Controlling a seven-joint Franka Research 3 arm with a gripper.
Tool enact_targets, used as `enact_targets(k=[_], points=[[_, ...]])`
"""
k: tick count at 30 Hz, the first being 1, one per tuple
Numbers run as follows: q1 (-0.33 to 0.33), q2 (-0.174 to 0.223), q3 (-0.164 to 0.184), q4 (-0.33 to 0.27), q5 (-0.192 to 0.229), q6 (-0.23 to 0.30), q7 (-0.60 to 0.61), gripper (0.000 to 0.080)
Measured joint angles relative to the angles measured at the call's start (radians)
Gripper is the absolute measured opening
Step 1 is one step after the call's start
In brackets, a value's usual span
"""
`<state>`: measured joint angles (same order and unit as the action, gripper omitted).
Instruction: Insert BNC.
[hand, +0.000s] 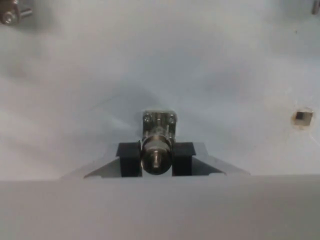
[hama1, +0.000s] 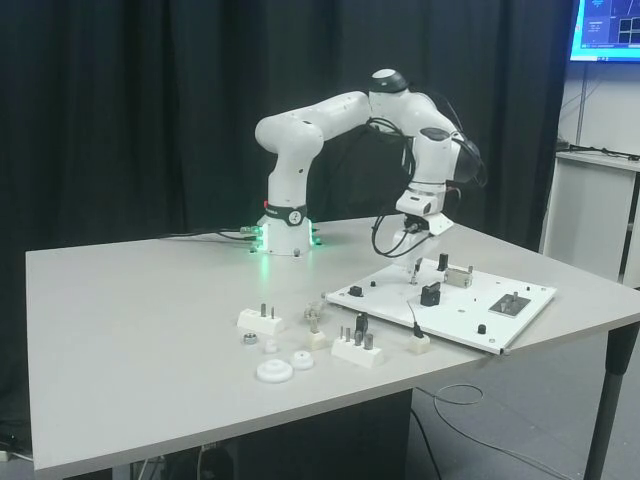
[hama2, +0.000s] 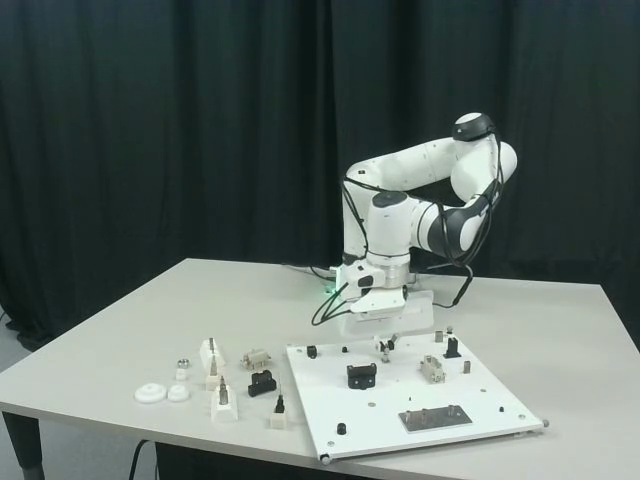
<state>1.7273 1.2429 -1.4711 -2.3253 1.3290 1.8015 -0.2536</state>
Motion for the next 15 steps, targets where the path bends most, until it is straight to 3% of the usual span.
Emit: enact_targets(k=[15], points=[[0.053, -0.012, 0.01, -0.047, 0.035, 0.061, 0.007, 0.0126]])
